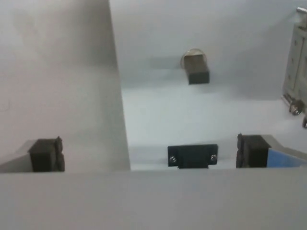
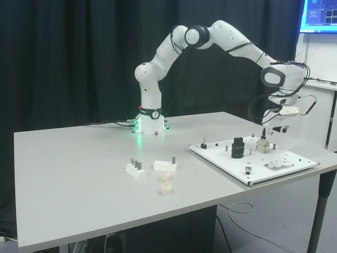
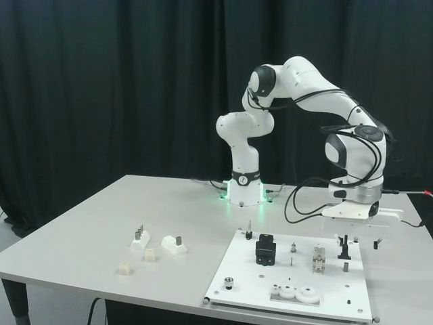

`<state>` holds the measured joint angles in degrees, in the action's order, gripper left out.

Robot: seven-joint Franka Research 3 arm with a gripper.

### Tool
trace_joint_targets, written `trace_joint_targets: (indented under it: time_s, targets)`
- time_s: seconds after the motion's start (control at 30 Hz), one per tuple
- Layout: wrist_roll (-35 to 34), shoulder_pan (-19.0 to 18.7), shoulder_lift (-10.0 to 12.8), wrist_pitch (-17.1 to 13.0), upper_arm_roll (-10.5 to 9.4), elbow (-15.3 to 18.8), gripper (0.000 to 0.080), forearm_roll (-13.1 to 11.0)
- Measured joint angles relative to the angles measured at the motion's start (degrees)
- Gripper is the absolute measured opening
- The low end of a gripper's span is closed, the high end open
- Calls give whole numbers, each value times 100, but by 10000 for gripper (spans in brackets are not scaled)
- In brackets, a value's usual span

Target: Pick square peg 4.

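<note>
The pincer [image 3: 345,238], fingers apart and holding nothing, hangs over the white board's [image 3: 298,298] far right corner. One small dark square peg [image 1: 197,68] stands on that board beneath. Four small white blocks [image 2: 165,165] sit mid-bench [image 2: 63,174].

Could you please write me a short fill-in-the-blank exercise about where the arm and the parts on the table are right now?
1. The hand hovers above the white ____.
2. The arm's base glows ____.
3. The peg holders sit on the grey ____, apart from the board.
4. Behind the table hangs a ____ curtain.

Missing words: board; green; table; black
</note>
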<state>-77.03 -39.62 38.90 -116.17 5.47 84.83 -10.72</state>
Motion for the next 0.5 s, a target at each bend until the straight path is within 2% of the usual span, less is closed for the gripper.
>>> trace_joint_targets:
  time_s: [0.5]
  targets:
    - [-103, -82, -76, 1, 0, -3, 800, 20]
